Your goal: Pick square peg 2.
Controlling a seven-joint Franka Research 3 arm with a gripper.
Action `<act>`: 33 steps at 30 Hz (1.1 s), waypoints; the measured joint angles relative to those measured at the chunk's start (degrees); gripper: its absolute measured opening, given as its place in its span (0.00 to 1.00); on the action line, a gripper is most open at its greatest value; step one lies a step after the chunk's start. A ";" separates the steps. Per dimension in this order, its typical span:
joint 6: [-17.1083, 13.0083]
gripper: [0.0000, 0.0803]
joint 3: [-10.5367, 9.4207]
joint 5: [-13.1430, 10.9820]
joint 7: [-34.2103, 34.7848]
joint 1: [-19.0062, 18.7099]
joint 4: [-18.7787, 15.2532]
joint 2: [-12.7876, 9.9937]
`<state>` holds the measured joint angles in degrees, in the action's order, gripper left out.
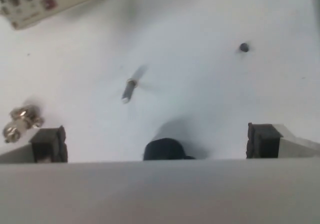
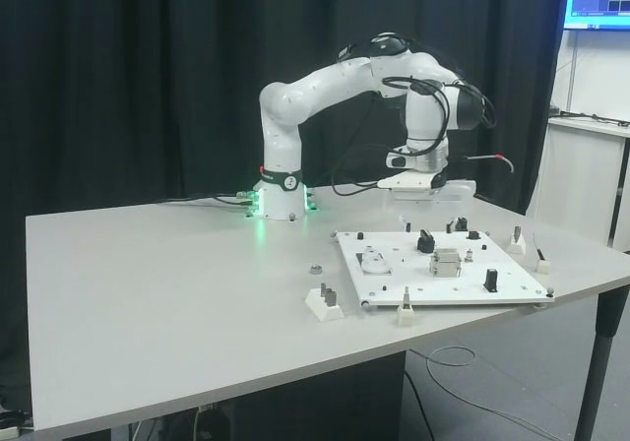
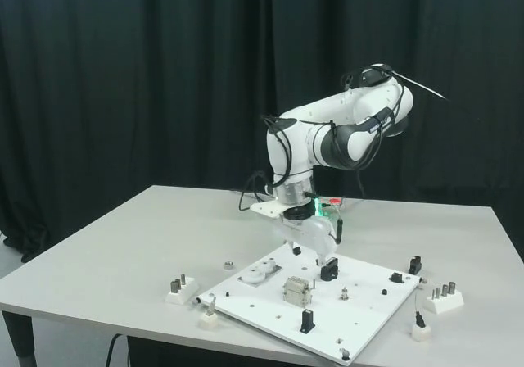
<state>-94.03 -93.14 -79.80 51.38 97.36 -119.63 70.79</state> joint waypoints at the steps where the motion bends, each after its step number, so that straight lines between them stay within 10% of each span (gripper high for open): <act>1: 0.02 1.00 0.00 -0.12 0.20 -0.04 0.17 0.00; 33: 2.38 1.00 1.69 1.32 2.26 -1.05 4.82 0.00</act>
<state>-91.64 -91.45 -78.48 53.64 96.31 -114.81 70.78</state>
